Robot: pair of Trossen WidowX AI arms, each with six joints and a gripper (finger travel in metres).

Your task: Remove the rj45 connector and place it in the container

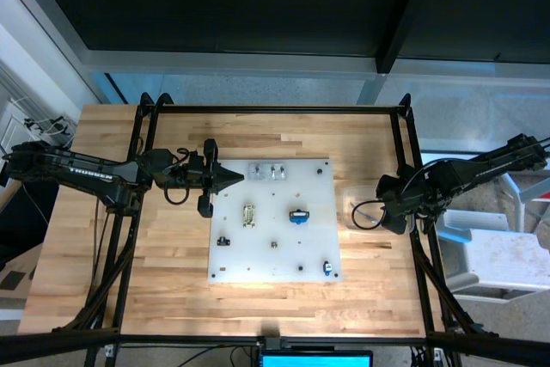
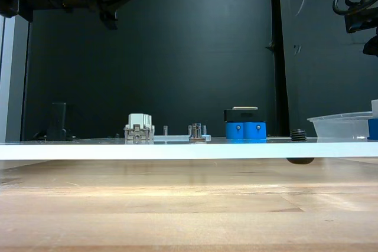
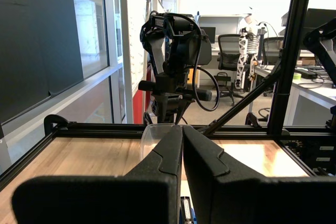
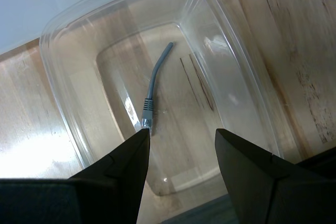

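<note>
Plainly, the placing looks done, and what remains, in my judgement, is a clean withdrawal.

High view: your right gripper [image 1: 383,210] hangs over the container [image 1: 349,212], which sits on the table [image 1: 129,255] just right of the white board [image 1: 275,251]. Your left gripper [image 1: 232,178] hovers at the board's far left corner. The plug is too small to pick out from here.

Low view: the container [image 2: 339,123] shows at the right, past the board. Both arms are held high above the board, well apart from the fittings mounted on it.

Left wrist view: the left gripper [image 3: 181,129] has its fingers pressed together with nothing between them, and it points across the table toward the right arm [image 3: 176,51].

Right wrist view: the rj45 connector [image 4: 148,115] lies flat on the floor of the container [image 4: 63,87], its grey cable [image 4: 156,74] curving away from it. The right gripper [image 4: 182,135] stands above it, fingers apart and empty. The plug shows close by one fingertip; whether they touch cannot be told.

To finish well, raise the right gripper straight up with the fingers held apart. A sideways sweep could snag the cable or nudge the light tray. Leave the left arm where it is.
</note>
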